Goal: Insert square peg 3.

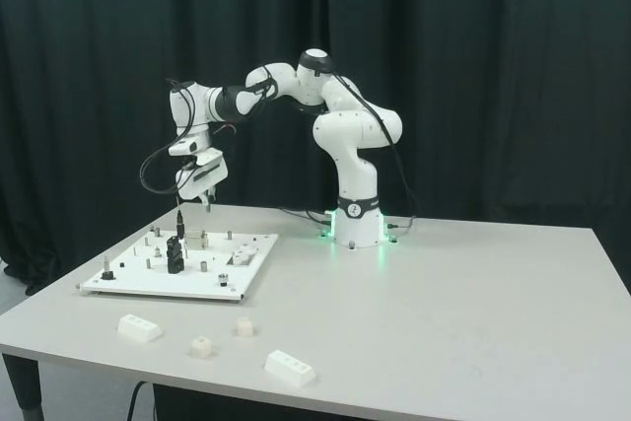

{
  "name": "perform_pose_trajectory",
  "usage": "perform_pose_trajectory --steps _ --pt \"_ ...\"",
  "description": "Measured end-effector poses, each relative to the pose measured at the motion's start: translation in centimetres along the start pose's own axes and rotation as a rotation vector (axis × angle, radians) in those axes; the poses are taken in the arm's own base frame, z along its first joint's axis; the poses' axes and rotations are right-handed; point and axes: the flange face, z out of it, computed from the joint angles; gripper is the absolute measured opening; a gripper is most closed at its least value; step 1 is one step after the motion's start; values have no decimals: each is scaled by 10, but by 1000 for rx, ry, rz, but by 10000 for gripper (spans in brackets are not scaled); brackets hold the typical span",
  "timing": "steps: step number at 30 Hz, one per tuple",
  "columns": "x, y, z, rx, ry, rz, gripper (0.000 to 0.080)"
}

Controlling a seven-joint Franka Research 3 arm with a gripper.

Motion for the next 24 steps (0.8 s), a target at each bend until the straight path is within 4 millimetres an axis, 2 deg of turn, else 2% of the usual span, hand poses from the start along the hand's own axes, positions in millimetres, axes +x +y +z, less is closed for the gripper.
perform_pose_trajectory --steps 14,18,24 --pt "-7 -1 7 14 41 -40 114" --pt "-12 0 10 15 49 -118 114" --pt "-24 2 16 9 68 -122 114"
